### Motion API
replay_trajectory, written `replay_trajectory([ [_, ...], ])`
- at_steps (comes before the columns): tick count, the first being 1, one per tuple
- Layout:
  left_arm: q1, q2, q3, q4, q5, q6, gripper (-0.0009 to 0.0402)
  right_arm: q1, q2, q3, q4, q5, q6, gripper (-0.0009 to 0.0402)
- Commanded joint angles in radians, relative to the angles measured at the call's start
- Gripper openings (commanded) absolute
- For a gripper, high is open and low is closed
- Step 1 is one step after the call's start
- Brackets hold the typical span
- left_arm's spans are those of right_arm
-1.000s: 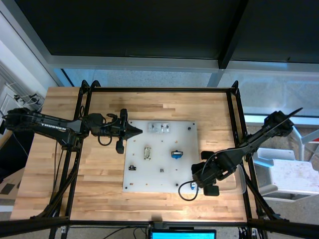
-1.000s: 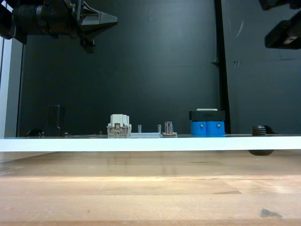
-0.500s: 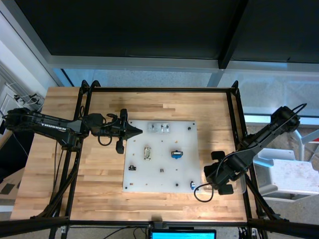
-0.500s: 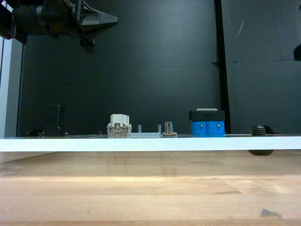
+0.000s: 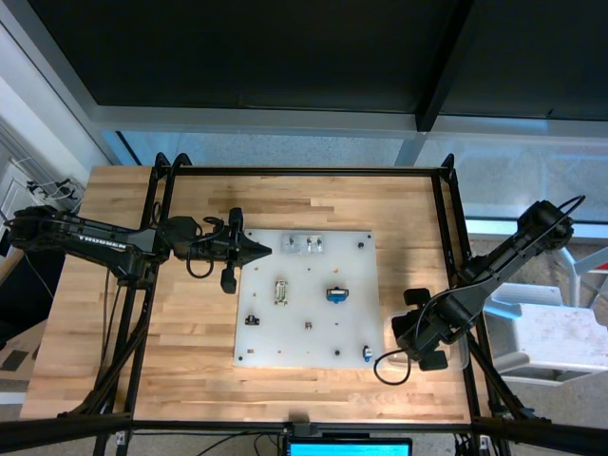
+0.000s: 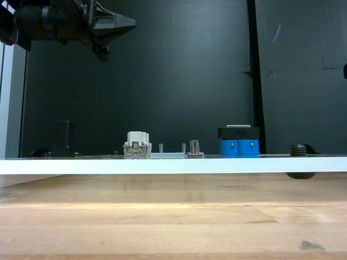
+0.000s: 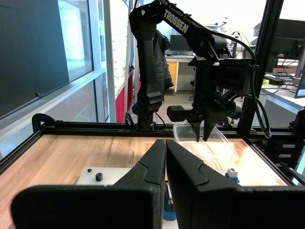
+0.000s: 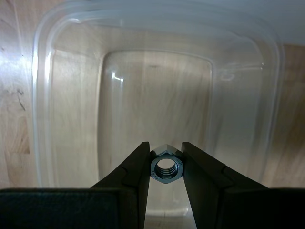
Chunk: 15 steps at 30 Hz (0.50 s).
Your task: Unfasten the M12 fastener and place in the container
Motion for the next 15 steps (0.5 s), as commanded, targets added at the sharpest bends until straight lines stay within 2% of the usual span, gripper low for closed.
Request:
replay_trajectory([
  [1,0.000,0.000,0.000,0.000,0.000,0.000,0.0000,0.002,0.000,-0.004,0.003,0.000,-0.001,0.0062],
  [9,0.000,0.000,0.000,0.000,0.000,0.000,0.0000,0.002,0.002,-0.006,0.004,-0.001,-0.003,0.0144],
  [15,0.000,0.000,0.000,0.000,0.000,0.000,0.0000,0.002,0.002,-0.006,0.004,-0.001,-0.002,0.0191],
])
